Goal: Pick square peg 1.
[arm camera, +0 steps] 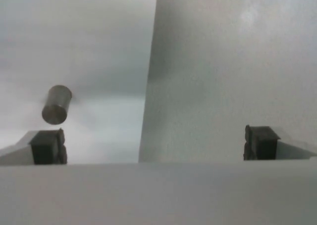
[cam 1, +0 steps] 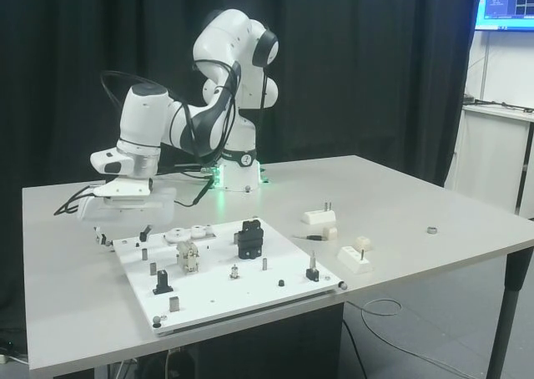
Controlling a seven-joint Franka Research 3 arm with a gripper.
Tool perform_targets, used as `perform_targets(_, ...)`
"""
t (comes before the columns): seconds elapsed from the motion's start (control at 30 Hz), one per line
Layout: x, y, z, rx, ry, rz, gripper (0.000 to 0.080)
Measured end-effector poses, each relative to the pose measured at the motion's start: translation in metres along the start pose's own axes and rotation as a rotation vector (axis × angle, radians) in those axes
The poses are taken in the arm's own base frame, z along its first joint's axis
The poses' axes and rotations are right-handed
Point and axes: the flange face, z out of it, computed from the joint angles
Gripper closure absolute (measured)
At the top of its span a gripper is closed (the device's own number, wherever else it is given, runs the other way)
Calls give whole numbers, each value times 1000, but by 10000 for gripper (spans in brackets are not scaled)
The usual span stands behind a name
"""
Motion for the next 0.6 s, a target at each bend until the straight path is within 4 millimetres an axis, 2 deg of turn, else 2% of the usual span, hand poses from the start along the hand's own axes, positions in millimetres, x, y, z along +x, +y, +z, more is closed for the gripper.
perform_targets(0.6, 3, -1, -8, 6, -2, -2, 3)
